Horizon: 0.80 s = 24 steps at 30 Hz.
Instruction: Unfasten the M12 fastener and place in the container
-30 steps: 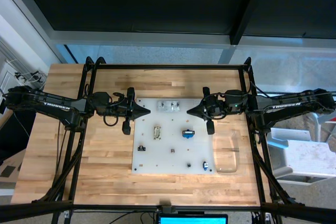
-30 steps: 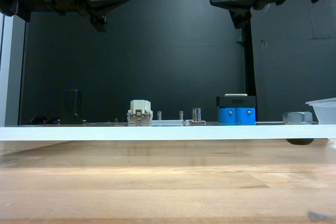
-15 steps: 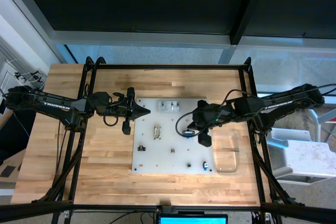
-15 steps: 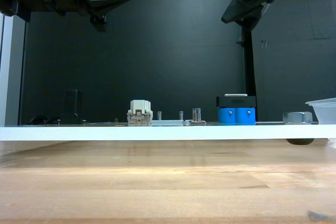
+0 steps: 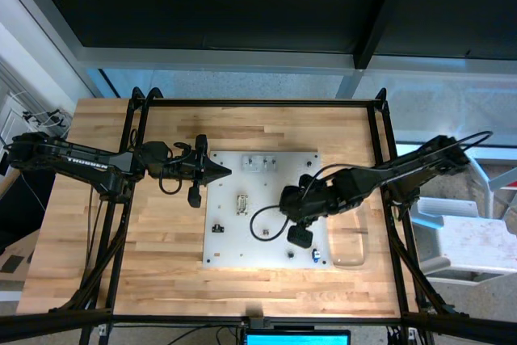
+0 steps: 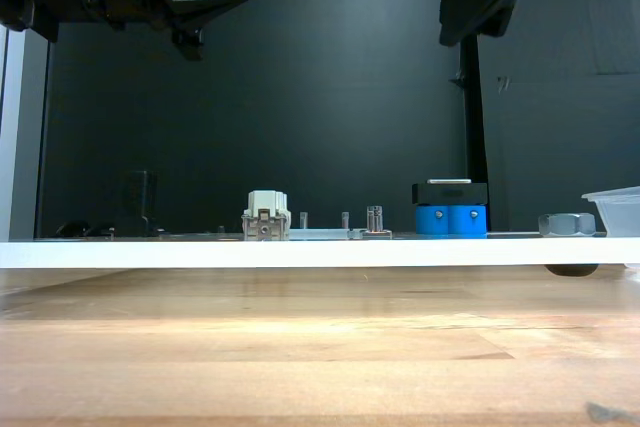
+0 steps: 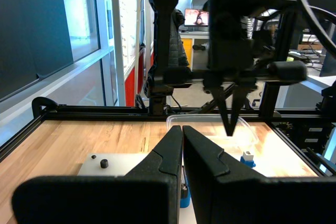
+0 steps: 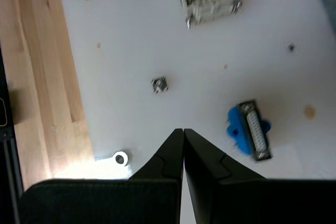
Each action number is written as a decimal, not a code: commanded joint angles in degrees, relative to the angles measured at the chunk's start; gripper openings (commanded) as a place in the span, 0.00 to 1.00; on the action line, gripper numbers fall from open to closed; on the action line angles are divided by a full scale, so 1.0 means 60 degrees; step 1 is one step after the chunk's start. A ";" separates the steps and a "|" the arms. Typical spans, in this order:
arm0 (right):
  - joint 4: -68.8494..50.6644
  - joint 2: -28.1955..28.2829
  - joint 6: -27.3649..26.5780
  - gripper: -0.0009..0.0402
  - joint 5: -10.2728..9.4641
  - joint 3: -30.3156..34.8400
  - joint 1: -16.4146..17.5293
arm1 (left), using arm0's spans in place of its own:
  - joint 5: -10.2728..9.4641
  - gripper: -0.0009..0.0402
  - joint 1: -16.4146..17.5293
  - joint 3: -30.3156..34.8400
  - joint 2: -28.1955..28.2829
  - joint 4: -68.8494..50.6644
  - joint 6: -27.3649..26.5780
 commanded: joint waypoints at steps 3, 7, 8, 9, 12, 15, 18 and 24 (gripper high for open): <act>-0.1202 0.0958 0.0867 0.02 -0.0080 0.1093 0.0295 | 0.0004 0.02 0.0004 0.0004 0.0000 0.0000 0.0004; -0.1723 0.1552 0.1610 0.02 -0.0452 0.1701 0.0550 | 0.0004 0.02 0.0004 0.0004 0.0000 0.0000 0.0004; -0.1749 0.1679 0.1767 0.02 -0.0583 0.1810 0.0616 | 0.0004 0.02 0.0000 0.0004 0.0000 0.0000 0.0004; -0.1778 0.1770 0.1931 0.02 -0.0616 0.1909 0.0681 | 0.0004 0.02 0.0000 0.0004 0.0000 0.0000 0.0004; -0.1843 0.2040 0.2339 0.02 -0.0849 0.2160 0.0874 | 0.0004 0.02 0.0000 0.0004 0.0000 0.0000 0.0004; -0.1854 0.2244 0.2747 0.02 -0.1096 0.2277 0.1002 | 0.0004 0.02 0.0000 0.0004 0.0000 0.0000 0.0004; -0.1880 0.2328 0.3060 0.02 -0.1089 0.2328 0.1118 | 0.0004 0.02 0.0000 0.0004 0.0000 0.0000 0.0004; -0.1934 0.2601 0.3337 0.02 -0.1122 0.2393 0.1271 | 0.0004 0.02 0.0000 0.0004 0.0000 0.0000 0.0004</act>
